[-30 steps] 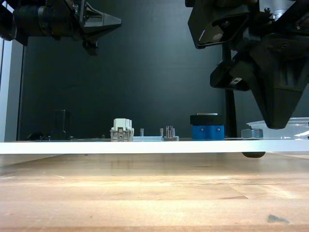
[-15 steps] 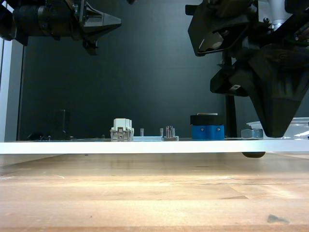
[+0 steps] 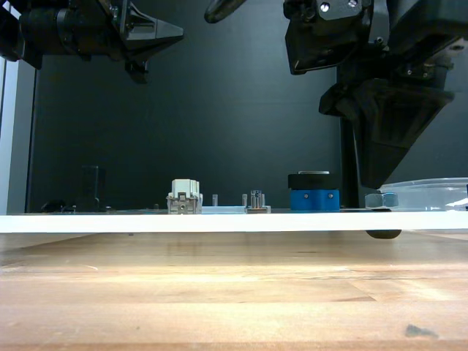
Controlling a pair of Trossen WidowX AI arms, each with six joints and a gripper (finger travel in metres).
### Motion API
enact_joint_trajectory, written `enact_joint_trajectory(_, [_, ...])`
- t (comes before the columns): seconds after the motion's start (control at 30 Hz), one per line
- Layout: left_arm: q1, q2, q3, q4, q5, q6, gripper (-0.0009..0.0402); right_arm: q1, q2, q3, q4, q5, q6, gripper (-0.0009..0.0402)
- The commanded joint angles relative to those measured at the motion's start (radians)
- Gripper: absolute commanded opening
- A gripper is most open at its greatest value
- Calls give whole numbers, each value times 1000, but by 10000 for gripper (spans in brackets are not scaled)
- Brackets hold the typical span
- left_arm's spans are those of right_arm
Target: Unfasten the M12 fastener and place in the container
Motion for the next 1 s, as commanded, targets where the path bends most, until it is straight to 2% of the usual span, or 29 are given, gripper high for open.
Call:
enact_joint_trajectory(0.03, [0, 0, 0, 0, 0, 0, 0, 1, -8, 10, 0, -99, 5, 0])
enact_joint_trajectory(0.17, [0, 0, 0, 1, 0, 0, 0, 2, -12, 33, 3, -251, 5, 0])
enact_joint_trajectory(0.23, [0, 0, 0, 0, 0, 0, 0, 3, -12, 37, 13, -291, 6, 0])
enact_joint_trajectory(0.27, [0, 0, 0, 0, 0, 0, 0, 6, -12, 37, 18, -293, 6, 0])
enact_joint_trajectory(0.37, [0, 0, 0, 1, 0, 0, 0, 8, 5, 33, 29, -287, 2, 0])
enact_joint_trajectory(0.47, [0, 0, 0, 0, 0, 0, 0, 8, 26, 32, 39, -262, -11, 0])
enact_joint_trajectory(0.6, [0, 0, 0, 2, 0, 0, 0, 7, 47, 31, 57, -257, -38, 0])
enact_joint_trajectory(0.67, [0, 0, 0, 0, 0, 0, 0, 7, 51, 31, 60, -238, -41, 0])
enact_joint_trajectory(0.9, [0, 0, 0, 0, 0, 0, 0, 0, 56, 31, 63, -232, -53, 0])
enact_joint_trajectory(0.93, [0, 0, 0, 0, 0, 0, 0, 0, 55, 31, 61, -220, -55, 0])
enact_joint_trajectory(0.97, [0, 0, 0, 0, 0, 0, 0, 0, 55, 31, 55, -185, -53, 0])
enact_joint_trajectory(1.0, [0, 0, 0, 1, 0, 0, 0, 0, 53, 31, 43, -124, -39, 0])
